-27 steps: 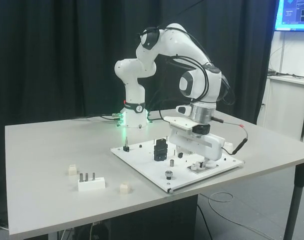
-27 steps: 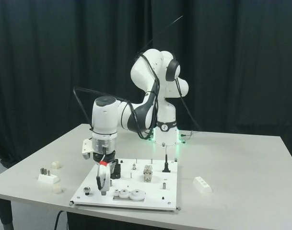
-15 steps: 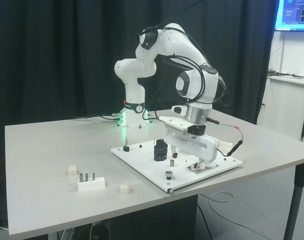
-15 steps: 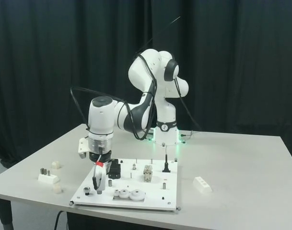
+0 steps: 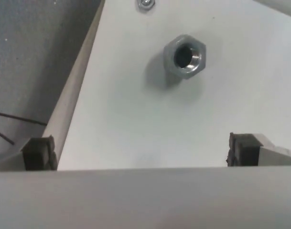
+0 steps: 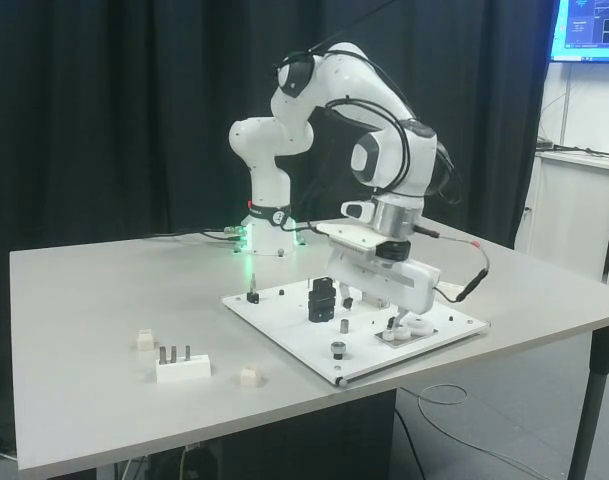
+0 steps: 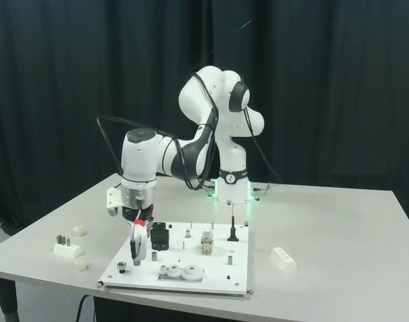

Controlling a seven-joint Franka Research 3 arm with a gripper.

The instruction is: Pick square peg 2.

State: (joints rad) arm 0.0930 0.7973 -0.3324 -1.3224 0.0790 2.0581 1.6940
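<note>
Arm: the white seven-joint robot arm (image 6: 314, 110) stands bolted at the far side of the grey table (image 6: 94, 300), bent forward and down over the flat white assembly board (image 6: 284, 325).
Gripper: the two-finger gripper (image 5: 140, 152) hangs just above the board's near corner; its black fingertips (image 5: 38, 151) are spread wide apart with nothing between them.
Below the gripper: a grey metal hex nut (image 5: 184, 56) stands upright on the board.
Pegs: small dark grey pegs (image 6: 174, 353) stand upright in a white rectangular holder block (image 6: 182, 369) on the table, well apart from the gripper. Which is square peg 2 cannot be told.
</note>
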